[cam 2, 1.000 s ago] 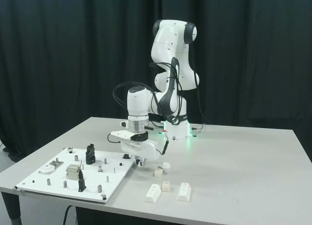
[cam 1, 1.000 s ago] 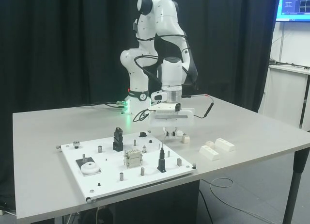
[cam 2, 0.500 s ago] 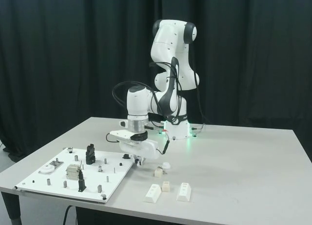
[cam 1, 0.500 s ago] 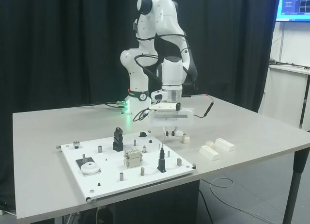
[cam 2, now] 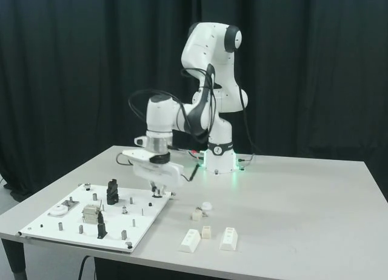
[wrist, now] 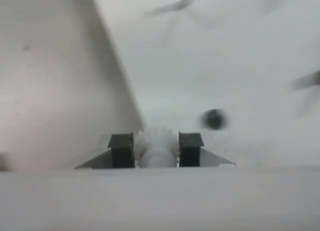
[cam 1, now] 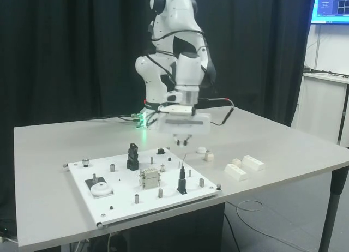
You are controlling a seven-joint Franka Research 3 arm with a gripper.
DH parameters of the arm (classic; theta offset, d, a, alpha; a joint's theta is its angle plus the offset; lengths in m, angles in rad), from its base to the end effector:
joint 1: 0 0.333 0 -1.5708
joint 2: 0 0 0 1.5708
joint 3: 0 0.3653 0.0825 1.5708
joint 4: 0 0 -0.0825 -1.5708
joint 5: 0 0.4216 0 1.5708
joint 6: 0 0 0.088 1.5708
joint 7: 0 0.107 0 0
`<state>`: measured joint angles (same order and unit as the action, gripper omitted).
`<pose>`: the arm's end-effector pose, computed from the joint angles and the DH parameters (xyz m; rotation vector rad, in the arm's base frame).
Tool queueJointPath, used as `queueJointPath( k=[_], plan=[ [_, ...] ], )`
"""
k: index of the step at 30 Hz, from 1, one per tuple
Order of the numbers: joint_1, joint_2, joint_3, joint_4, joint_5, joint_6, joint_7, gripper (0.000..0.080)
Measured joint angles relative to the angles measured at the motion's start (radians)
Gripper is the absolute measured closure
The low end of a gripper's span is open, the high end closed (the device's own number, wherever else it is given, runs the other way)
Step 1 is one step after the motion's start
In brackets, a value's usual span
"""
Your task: Insert small gear.
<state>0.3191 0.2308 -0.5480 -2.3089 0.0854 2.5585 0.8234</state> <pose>0.5478 -0.1283 0.2825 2.6274 -1.6241 0.1147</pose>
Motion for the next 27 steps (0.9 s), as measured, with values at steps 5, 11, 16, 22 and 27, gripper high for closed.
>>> queueJointPath(
  k=[5,11,16,22,27],
  plan=[
    [-0.006,-0.045,-0.057,0.035,-0.057,-0.089,-0.067,0.0614],
    [-0.02,-0.093,-0.119,0.079,-0.094,-0.189,-0.167,0.0614],
    [-0.038,-0.117,-0.157,0.121,-0.112,-0.257,-0.243,0.0614],
    [-0.059,-0.125,-0.192,0.168,-0.117,-0.305,-0.323,0.0614],
    [-0.083,-0.124,-0.213,0.198,-0.117,-0.314,-0.386,0.0614]
  ],
)
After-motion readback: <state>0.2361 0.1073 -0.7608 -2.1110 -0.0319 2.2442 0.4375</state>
